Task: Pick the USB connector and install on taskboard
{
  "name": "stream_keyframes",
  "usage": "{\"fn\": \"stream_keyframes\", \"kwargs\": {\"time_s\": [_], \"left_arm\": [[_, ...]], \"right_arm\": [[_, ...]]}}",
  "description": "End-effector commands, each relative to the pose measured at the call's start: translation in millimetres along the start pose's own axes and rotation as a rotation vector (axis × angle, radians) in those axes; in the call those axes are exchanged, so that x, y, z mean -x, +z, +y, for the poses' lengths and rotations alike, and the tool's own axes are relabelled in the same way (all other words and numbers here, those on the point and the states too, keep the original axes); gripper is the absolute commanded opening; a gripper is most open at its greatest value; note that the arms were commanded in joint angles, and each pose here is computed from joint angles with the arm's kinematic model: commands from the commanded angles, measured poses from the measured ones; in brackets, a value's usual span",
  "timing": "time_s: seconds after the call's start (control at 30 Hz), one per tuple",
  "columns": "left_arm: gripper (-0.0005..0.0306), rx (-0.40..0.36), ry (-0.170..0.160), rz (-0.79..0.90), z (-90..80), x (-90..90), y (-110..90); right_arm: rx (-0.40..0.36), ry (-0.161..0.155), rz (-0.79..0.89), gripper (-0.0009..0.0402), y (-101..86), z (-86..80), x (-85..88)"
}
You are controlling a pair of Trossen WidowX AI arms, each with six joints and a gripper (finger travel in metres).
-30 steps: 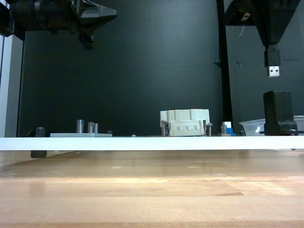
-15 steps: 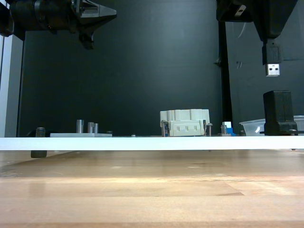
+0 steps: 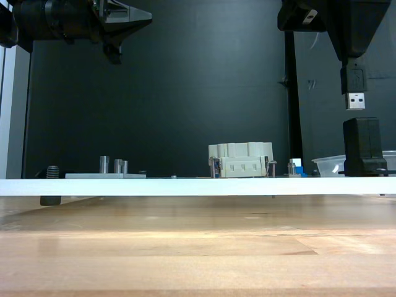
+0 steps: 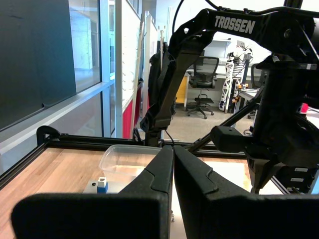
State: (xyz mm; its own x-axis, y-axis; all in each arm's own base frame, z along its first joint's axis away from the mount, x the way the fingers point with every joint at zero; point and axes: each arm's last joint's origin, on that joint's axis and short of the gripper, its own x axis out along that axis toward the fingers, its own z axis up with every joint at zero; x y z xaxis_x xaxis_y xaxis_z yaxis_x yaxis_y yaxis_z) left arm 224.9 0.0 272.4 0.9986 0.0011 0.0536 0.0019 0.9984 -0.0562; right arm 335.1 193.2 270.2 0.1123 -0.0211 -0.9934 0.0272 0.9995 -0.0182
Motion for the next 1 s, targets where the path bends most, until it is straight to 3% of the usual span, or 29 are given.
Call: {"fn": "stream_keyframes", "kwargs": {"time_s": [0.03,0.4,1.0], "left_arm": [[0.0000,0.000,0.000,0.000,0.0,0.0,0.0],[0.0000,0.000,0.000,0.000,0.0,0.0,0.1],[0.0000,0.000,0.000,0.000,0.0,0.0,0.0]], "right_arm": [[0.003,-0.002,0.002,0.0000,-0.7,0.2,0.2],[0.024,-0.028,0.025,0.0000,2.7,3.5,-2.9],[0.048,-0.014,0.019,0.0000,2.8,5.4,-6.3]]}}
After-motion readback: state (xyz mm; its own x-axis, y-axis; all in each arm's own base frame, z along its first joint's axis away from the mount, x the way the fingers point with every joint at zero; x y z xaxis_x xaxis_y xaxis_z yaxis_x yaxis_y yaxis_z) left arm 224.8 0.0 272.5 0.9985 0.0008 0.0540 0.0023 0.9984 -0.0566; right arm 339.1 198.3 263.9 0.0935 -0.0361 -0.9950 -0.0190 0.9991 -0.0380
